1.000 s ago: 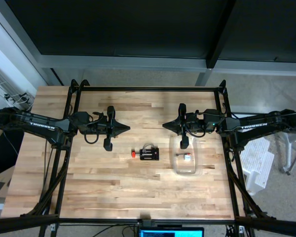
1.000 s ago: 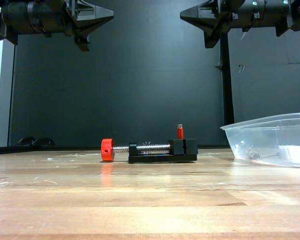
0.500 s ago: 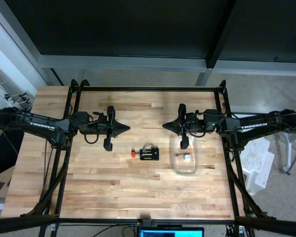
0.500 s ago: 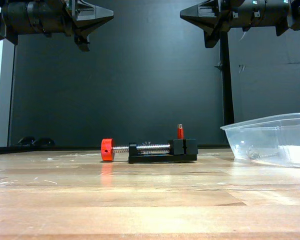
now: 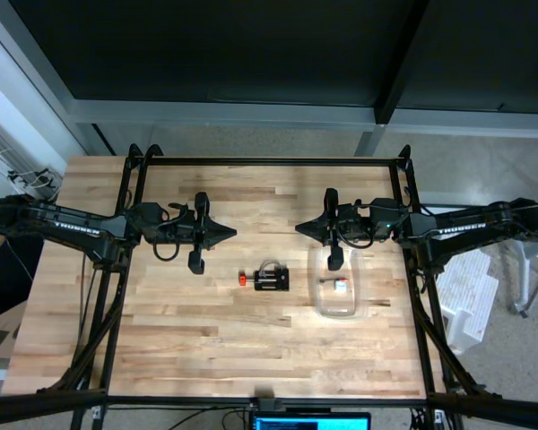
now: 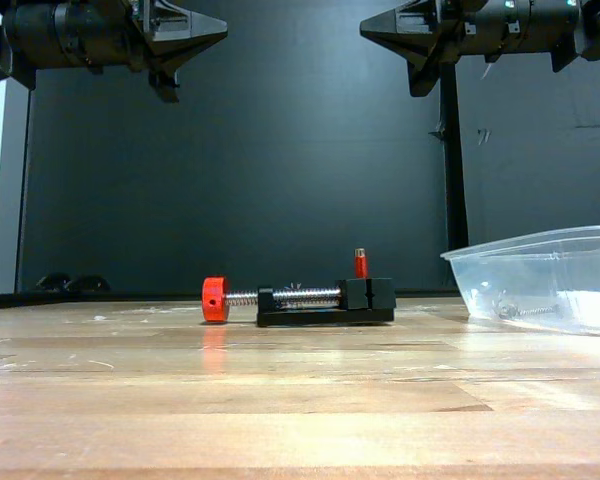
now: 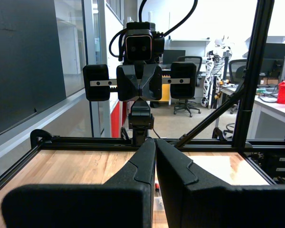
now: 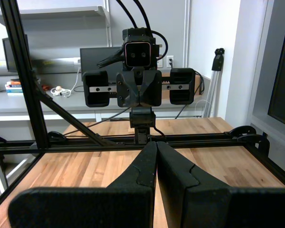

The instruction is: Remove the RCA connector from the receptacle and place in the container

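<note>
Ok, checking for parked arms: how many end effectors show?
2. Left end effector, shut, high over the table's left half; right end effector, shut, high over its right half.

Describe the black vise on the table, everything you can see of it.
The black vise lies flat on the wooden table, left of the clear tray and apart from it. A silvery threaded screw runs to its red knob. A small red fixed part stands upright in it; no braided cable rises there. Nothing grips it: the left claw and right claw hang shut, high above the table.
</note>
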